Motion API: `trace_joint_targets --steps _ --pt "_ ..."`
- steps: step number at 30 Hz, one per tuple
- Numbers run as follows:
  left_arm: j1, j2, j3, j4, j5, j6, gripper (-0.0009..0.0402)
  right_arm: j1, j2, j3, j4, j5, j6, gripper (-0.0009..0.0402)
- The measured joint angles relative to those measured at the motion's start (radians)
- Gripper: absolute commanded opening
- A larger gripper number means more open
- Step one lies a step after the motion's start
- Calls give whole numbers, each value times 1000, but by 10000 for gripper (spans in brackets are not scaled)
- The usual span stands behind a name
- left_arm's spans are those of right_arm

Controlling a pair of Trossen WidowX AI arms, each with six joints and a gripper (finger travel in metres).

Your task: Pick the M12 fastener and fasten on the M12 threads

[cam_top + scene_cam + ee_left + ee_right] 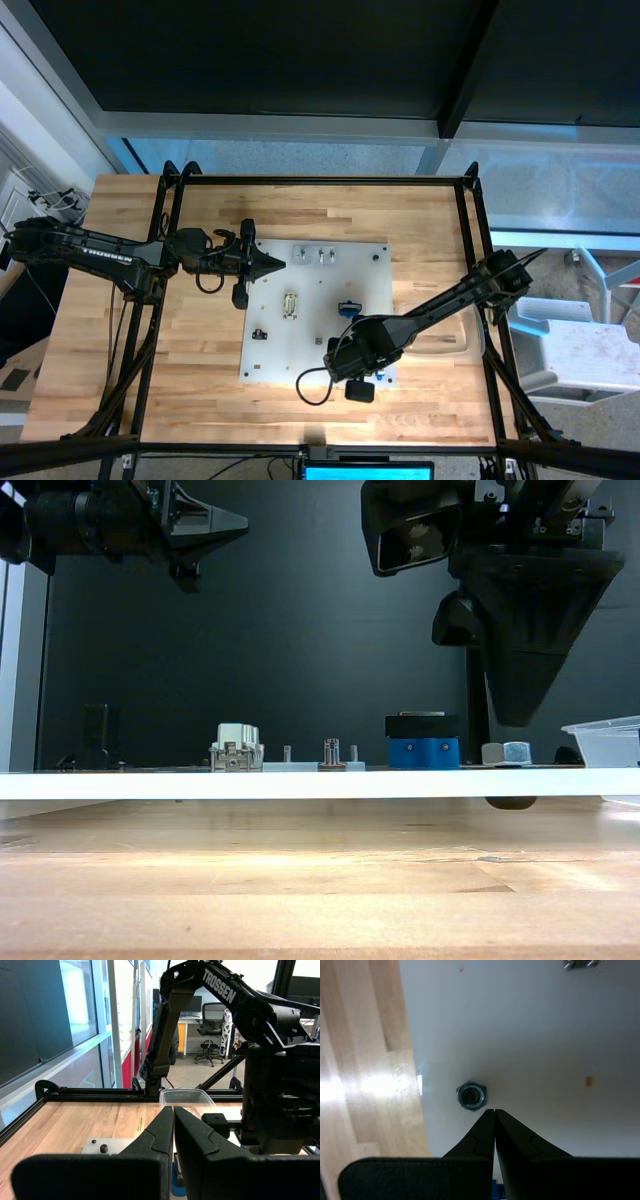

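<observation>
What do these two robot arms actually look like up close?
Both are matte black, with slim boxy segments. The left arm and the right arm carry white TROSSEN lettering. A black cable loops beside the right one. Each ends in a wedge-shaped pincer: left pincer at the white board's far left edge, right pincer over its near right edge.

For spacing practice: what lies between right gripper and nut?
Bare board between right gripper and nut, right wrist view. Left gripper hangs over board's left edge.

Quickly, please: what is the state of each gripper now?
Left gripper: jaws closed, empty, over the board, far left.
Right gripper: jaws closed, empty, above the nut.
</observation>
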Motion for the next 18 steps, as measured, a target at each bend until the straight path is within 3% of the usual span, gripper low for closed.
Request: trace_joint_targets --steps 6,13,16,17,18 --pt "0 0 0 0 0 0 0 -5 24 0 13 15 0 0" --pt "0 0 0 0 0 0 0 -3 29 0 31 9 0 0" --pt "0 0 0 0 0 0 0 -4 29 -1 29 -46 3 0" --pt "0 0 0 0 0 0 0 -5 29 -1 26 -84 3 0" --pt "0 0 0 0 0 0 0 -6 29 -2 27 -146 4 0"
